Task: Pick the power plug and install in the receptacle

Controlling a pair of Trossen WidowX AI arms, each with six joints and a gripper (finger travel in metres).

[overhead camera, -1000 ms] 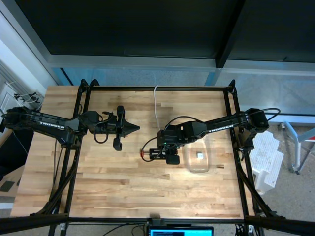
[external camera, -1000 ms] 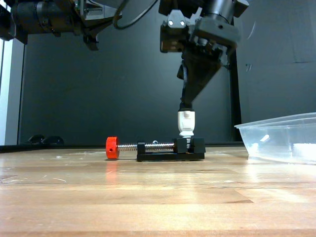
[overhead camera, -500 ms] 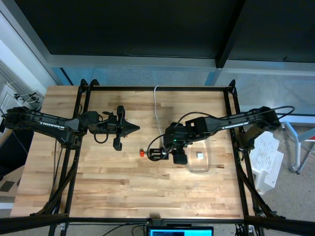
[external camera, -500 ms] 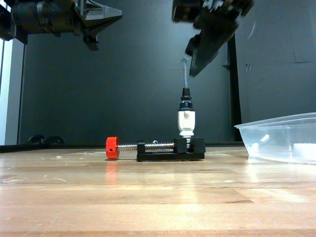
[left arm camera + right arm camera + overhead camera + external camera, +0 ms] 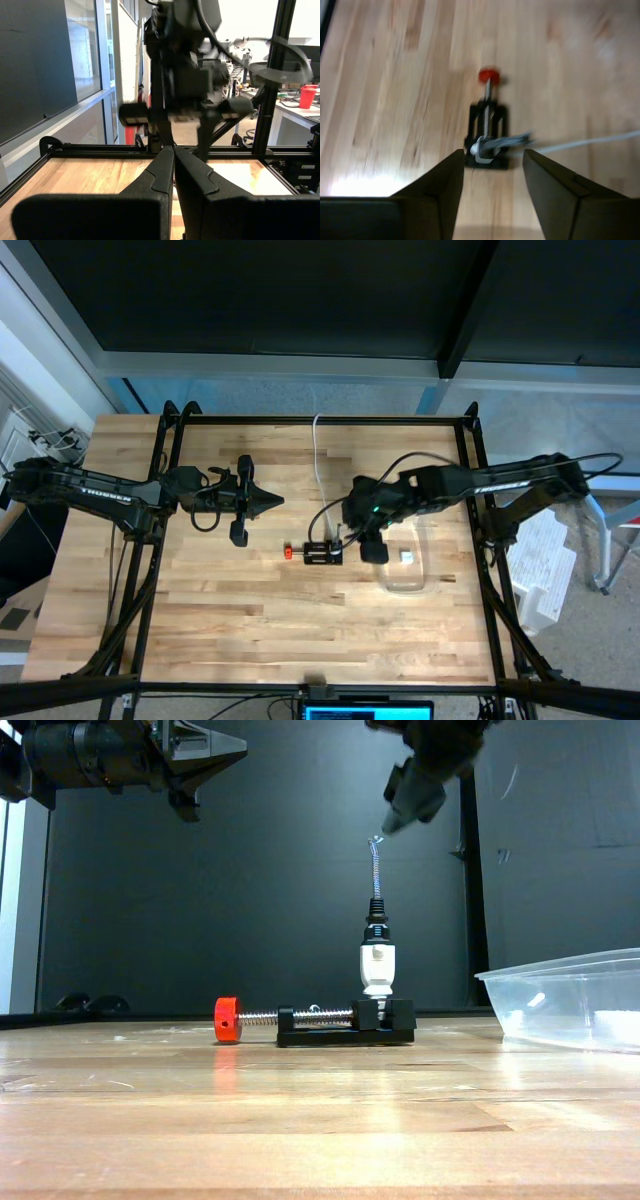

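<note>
Here, in the high view, the left gripper hangs over the wooden table, well apart from the black clamp. The right gripper is near the clamp.

In the low view, the power plug stands upright in the clamp and covers the receptacle. The right gripper is higher up, above the plug.

In the left wrist view, the left gripper's fingers are pressed together and empty.

In the right wrist view, the right gripper's fingers are wide apart and hold nothing.

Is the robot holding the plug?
No, the right pincer hangs open above the plug, which stands alone in the clamp; the left pincer is shut, parked off to the left.
</note>
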